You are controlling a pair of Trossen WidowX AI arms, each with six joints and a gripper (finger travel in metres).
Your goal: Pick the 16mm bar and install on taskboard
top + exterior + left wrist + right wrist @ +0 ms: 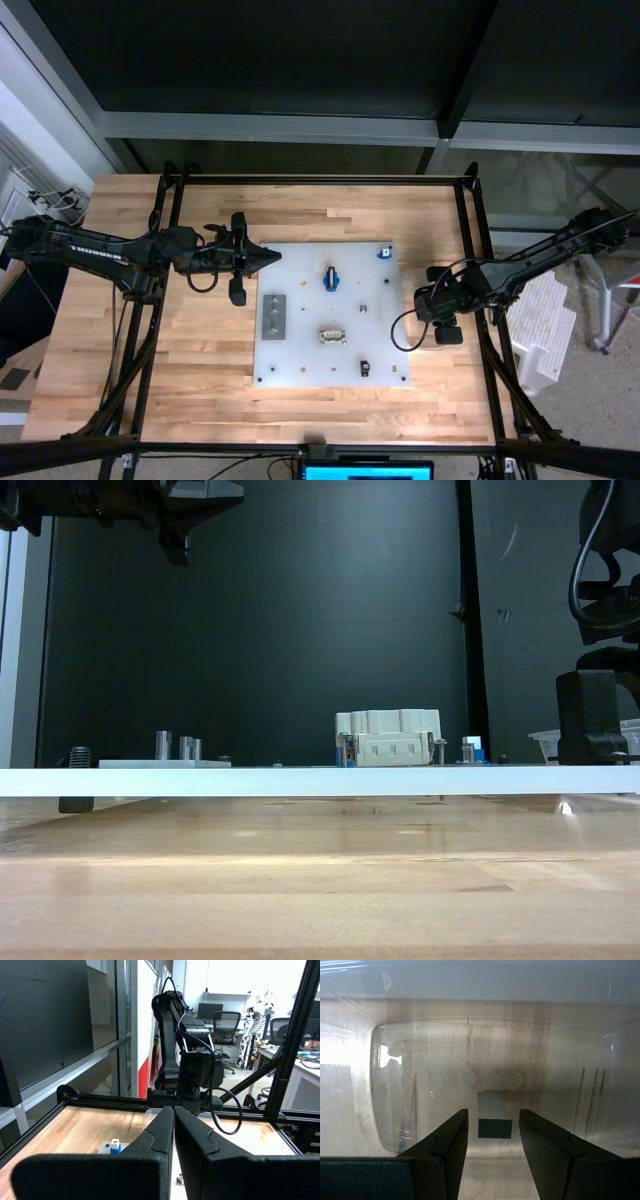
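Note:
A short grey bar [492, 1104] with a dark end lies in a clear plastic tray [420, 1060], just right of the white task board [300, 350]. My right gripper [493, 1113] hangs over that tray, pointing down and open, one finger on either side of the bar and not closed on it. In the high view the right gripper [445, 322] is off the board's right edge. My left gripper [265, 258] is shut and empty, held high over the board's far left corner, pointing right. Its fingertips [170, 1110] touch each other.
On the board are a grey block with short pegs [273, 317], a blue handle [331, 278], a beige connector [390, 738], a small blue part [383, 253] and a small black part [366, 369]. A black frame [470, 210] rings the table.

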